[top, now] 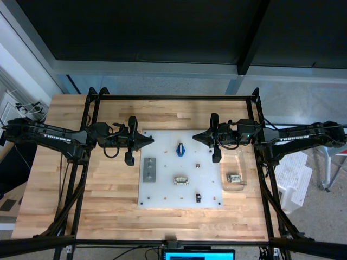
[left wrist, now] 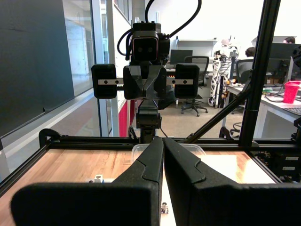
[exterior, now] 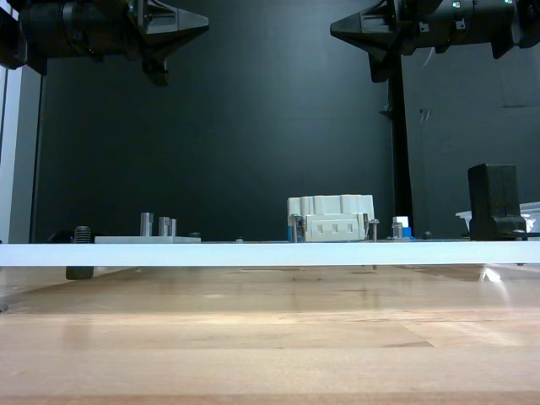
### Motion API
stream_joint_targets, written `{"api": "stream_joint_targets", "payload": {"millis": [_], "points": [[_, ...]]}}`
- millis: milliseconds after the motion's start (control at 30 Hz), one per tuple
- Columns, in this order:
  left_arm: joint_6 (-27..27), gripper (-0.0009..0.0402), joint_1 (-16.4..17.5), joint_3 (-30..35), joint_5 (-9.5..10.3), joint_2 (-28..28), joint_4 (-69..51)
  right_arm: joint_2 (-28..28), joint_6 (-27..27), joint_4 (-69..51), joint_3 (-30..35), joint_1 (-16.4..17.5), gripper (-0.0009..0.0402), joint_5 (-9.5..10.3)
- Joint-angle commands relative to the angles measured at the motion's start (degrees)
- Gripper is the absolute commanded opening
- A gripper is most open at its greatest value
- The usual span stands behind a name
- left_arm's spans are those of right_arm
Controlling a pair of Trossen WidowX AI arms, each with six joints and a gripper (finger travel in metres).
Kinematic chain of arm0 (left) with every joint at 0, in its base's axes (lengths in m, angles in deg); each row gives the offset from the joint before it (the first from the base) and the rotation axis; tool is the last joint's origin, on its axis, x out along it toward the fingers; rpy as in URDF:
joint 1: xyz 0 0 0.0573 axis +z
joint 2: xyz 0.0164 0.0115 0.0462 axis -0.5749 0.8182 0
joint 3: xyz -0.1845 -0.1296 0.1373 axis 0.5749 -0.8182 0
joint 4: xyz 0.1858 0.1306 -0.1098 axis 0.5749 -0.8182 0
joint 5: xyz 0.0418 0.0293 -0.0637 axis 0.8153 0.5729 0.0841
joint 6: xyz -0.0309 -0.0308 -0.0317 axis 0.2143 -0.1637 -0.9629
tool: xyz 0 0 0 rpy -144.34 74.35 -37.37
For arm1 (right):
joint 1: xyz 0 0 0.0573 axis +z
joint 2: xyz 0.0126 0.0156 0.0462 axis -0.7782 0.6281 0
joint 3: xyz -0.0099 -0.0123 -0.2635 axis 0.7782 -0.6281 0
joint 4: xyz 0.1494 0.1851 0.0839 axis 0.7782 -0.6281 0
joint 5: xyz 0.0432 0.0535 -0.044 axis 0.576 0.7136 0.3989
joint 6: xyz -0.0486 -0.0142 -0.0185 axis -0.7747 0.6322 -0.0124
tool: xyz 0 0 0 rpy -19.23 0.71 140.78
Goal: Pick the HAN10E connector and install on the hub
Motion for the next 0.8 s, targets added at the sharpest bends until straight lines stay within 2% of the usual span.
{"api": "stream_joint_targets", "payload": {"millis": [33, 800], "points": [[0.0, 0.0000, 0.0, 0.0, -0.02, 0.0, 0.0, 0.0, 0.2, 0.1, 0.0, 0.1, 0.0000, 0.02], [0.0, 0.0000, 0.0, 0.0, -0.02, 0.0, 0.0, 0.0, 2.2, -1.3, 0.1, 0.7, 0.0000, -0.02]]}}
